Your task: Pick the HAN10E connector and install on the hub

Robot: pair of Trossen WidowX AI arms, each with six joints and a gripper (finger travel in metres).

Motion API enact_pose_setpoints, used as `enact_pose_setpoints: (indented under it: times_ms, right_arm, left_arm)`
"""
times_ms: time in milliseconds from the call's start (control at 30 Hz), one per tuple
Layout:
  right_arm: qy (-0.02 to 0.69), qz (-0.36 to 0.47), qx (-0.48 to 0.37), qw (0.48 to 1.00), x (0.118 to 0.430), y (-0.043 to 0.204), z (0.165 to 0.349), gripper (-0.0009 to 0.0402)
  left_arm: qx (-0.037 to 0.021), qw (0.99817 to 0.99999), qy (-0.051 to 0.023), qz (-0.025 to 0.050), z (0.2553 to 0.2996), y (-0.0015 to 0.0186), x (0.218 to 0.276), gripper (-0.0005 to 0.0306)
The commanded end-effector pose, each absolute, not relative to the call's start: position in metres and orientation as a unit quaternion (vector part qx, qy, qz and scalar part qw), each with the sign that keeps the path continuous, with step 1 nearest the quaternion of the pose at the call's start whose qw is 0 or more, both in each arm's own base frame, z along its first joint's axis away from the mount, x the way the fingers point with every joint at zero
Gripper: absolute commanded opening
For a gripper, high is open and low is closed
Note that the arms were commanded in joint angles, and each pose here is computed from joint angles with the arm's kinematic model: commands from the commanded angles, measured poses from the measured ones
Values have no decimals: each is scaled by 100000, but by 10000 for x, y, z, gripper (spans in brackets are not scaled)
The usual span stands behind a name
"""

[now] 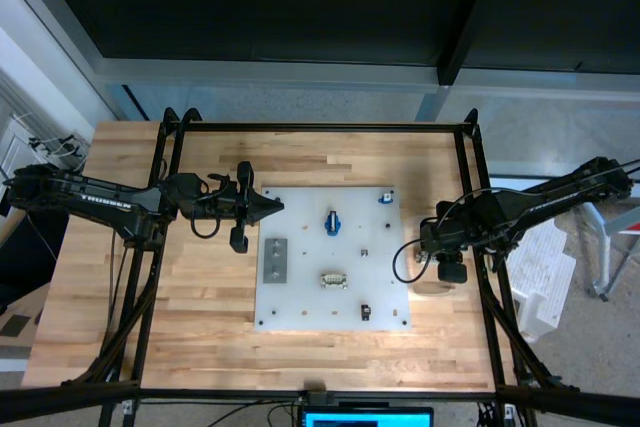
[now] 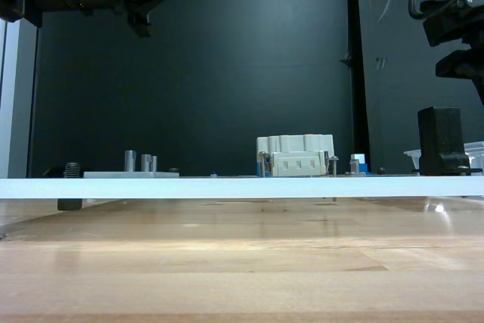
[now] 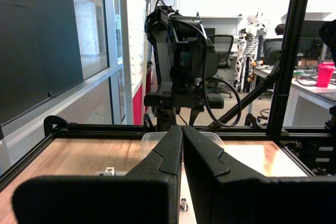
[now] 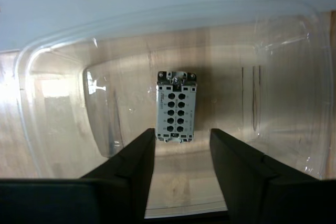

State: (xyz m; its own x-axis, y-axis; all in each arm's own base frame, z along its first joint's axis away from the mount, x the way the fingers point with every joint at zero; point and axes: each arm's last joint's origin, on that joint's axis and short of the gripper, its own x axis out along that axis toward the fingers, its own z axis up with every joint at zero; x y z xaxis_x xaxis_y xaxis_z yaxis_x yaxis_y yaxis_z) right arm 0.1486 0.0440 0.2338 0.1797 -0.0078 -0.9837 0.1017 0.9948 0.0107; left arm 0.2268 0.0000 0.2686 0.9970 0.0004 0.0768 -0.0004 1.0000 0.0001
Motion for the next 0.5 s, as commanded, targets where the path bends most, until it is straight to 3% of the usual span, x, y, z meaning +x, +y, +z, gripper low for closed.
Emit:
enact_pose_setpoints:
  times_ms: [33,267,500]
  right_arm:
    - [64480,-4150,3945,76220,1472,435,2292,183]
    - [64700,-4800,4516,75964,1464,433,2244,237]
    - [64745,-5236,4937,75870,1467,434,2234,264]
  left_arm:
    - [8,99925,-3861,19,2687,0,2268,0]
    - [8,99926,-3842,19,2686,0,2269,0]
    - [8,99925,-3861,19,2687,0,2268,0]
